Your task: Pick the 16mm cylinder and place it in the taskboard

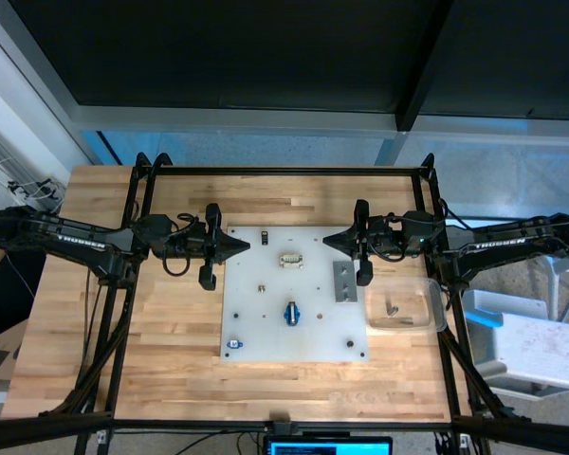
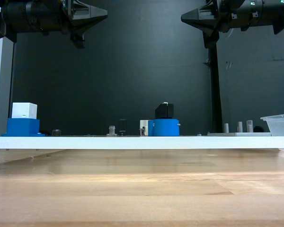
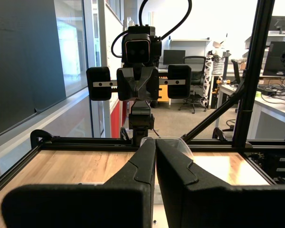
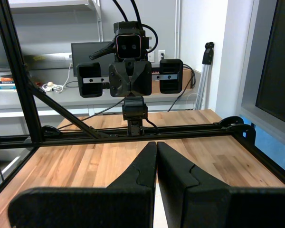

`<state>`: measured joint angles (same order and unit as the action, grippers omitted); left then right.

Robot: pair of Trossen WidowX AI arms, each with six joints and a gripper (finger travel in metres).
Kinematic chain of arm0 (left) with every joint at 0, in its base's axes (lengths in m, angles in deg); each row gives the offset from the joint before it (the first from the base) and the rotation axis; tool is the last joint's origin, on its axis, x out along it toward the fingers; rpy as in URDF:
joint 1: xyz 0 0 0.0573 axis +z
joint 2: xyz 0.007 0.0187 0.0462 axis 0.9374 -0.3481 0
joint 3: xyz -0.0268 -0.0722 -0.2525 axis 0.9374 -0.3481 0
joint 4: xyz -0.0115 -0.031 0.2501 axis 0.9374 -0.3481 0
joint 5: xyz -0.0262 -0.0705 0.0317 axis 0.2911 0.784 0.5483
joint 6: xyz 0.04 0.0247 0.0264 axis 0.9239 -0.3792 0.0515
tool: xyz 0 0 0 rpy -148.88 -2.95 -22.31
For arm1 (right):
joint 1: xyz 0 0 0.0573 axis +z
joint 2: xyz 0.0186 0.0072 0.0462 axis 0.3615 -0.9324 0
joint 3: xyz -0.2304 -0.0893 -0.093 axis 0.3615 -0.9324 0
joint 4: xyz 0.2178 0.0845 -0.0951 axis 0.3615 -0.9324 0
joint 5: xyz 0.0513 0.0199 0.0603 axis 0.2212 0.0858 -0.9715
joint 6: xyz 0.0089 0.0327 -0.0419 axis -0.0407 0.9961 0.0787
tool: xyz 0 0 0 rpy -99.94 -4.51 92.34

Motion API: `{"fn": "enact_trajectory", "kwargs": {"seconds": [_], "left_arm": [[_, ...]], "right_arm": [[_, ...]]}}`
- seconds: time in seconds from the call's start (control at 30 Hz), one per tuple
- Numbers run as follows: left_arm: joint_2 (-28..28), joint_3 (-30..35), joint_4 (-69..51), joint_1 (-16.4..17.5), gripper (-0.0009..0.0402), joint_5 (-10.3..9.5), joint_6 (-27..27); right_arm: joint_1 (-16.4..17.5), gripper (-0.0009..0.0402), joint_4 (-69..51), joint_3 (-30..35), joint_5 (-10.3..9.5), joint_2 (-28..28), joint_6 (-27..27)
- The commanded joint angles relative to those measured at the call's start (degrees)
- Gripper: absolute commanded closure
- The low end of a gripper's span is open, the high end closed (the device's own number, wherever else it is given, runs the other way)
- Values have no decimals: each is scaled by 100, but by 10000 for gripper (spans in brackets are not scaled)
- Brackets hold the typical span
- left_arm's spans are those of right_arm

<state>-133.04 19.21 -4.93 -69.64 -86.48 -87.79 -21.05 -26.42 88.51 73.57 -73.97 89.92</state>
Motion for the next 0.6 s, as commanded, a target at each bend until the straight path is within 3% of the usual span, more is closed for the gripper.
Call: {"fn": "enact_trajectory", "kwargs": {"seconds": [0.03,0.5,0.6], "left_arm": [[0,0,0,0,393,0,2],[0,0,0,2,393,2,2],[0,0,0,0,393,0,2]], "right_arm": [[2,393,4,2,0,-2,4],[2,393,-46,9,0,0,192],[2,393,-713,240,2,2,256]]}}
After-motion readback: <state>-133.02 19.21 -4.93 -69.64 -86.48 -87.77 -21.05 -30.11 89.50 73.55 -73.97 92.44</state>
